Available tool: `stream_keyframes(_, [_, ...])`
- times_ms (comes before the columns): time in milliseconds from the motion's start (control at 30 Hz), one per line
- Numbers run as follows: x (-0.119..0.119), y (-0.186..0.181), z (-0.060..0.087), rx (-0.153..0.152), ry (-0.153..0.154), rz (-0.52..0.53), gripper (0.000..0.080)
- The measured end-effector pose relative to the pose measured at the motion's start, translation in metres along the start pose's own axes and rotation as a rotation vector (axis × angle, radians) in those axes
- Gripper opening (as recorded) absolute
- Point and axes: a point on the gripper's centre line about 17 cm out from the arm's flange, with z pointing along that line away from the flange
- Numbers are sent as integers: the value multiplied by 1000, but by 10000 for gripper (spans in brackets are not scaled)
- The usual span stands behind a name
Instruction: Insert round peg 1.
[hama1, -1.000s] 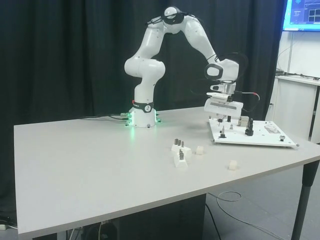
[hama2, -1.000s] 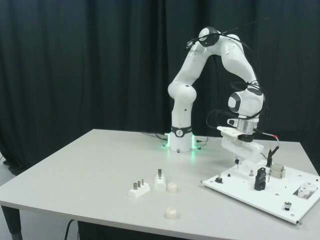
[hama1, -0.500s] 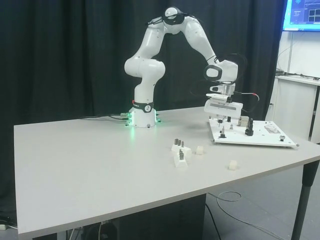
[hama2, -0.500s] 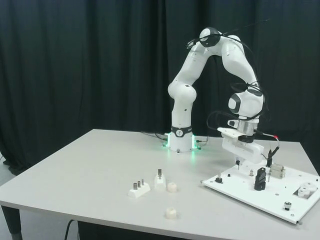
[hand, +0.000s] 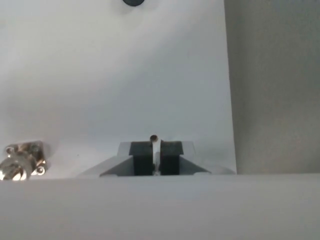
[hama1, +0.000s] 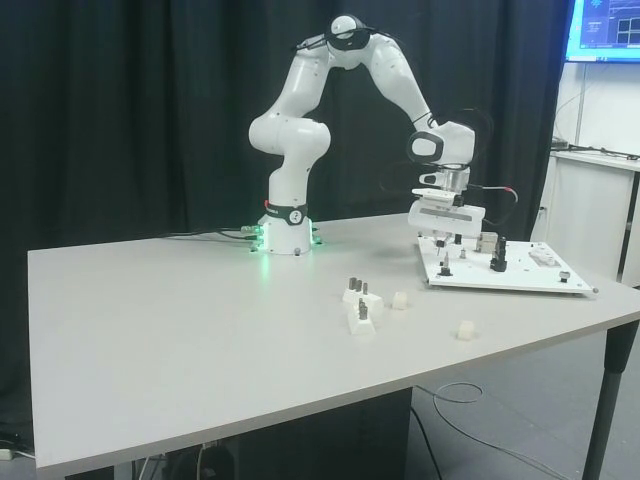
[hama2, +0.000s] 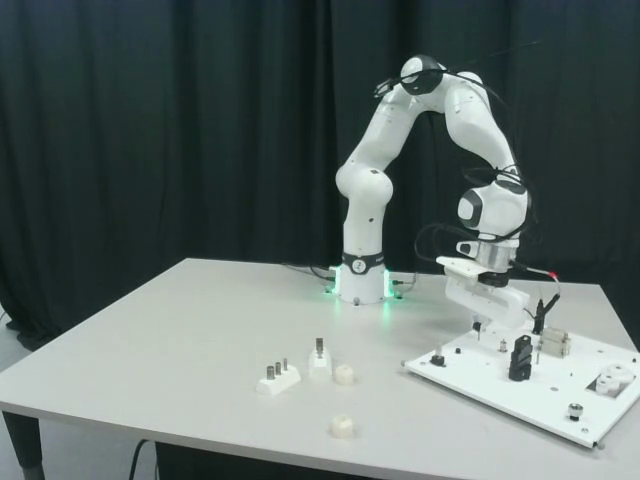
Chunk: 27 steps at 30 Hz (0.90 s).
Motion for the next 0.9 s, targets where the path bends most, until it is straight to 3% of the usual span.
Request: stream_keyframes(900, [-10, 1, -1, -8, -13, -15, 27])
